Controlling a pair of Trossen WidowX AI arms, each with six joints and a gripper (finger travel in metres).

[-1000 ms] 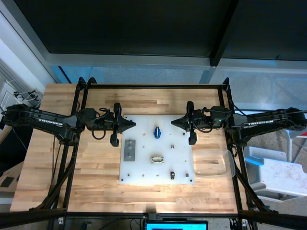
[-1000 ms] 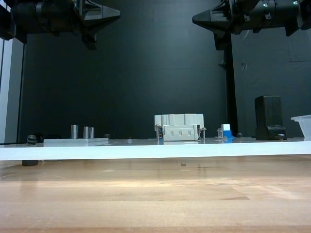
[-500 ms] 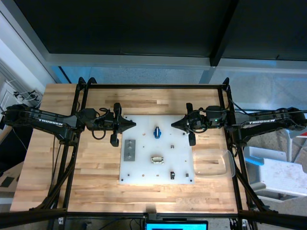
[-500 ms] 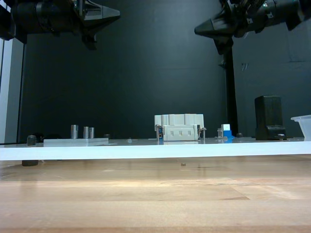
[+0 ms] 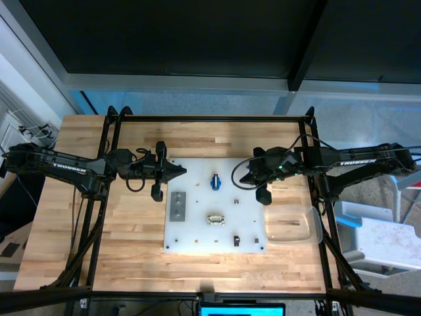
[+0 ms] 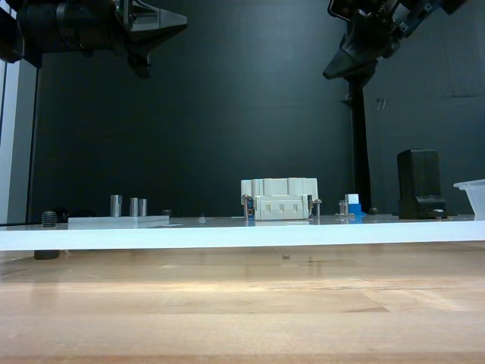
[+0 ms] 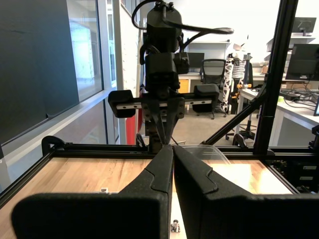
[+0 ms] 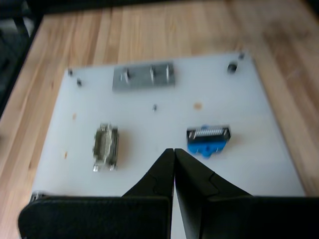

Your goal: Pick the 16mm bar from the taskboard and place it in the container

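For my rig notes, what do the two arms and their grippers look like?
Both are matte black. The left arm and right arm carry white TROSSEN lettering, and black cables loop near each wrist. The left gripper, above the left edge of the taskboard, and the right gripper, above its right side, each end in two wedge-shaped jaws tapering to a point.

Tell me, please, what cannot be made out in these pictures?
- Pegs on the grey block: too small in the high view, blurred in the right wrist view; which one measures 16mm cannot be told.
- Container: cut off by the edge in the low view.
- Taskboard: mostly hidden in the left wrist view behind the shut left gripper, high over its far left corner; the shut right gripper hangs over its right side.
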